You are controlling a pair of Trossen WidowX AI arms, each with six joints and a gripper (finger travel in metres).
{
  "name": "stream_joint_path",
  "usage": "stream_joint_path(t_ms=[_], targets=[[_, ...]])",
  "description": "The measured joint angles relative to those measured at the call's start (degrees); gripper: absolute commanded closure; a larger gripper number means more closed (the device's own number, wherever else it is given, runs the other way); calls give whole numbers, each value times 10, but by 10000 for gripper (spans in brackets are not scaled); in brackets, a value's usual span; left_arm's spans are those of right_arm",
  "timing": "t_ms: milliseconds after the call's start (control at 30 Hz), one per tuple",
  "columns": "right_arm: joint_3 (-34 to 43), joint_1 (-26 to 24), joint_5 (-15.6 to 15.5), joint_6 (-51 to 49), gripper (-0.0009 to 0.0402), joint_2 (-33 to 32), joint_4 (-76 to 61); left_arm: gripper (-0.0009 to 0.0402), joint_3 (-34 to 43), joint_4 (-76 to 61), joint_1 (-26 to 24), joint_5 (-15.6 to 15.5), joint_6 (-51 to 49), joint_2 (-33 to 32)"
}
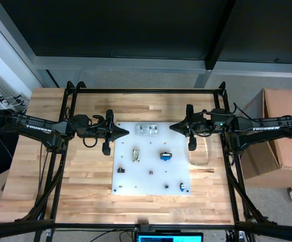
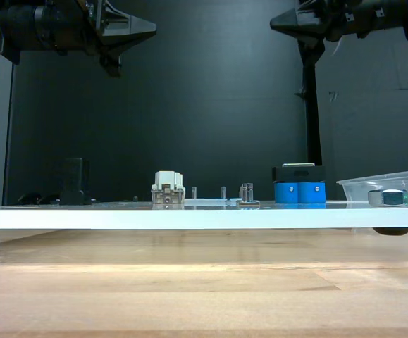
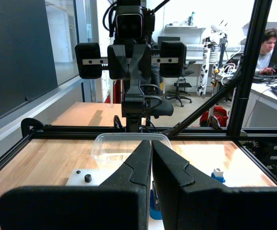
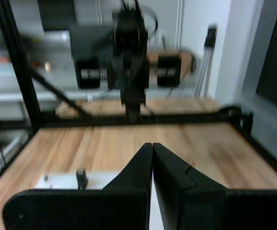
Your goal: Pick the M12 nut and place it on its threads and fasten
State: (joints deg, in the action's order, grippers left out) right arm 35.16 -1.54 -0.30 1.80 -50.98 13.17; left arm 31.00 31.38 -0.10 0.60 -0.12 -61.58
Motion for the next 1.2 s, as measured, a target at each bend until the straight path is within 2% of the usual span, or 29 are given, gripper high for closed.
stream_joint_path(t_ms=[200,367,1200], targets=[[-65,0,-13,9,393,2,132,393,0,0,0,0,0,0],[-85,0,-13,16,393,0,135,393,0,0,0,0,0,0],[-85,0,-13,23,393,0,134,393,0,0,0,0,0,0]])
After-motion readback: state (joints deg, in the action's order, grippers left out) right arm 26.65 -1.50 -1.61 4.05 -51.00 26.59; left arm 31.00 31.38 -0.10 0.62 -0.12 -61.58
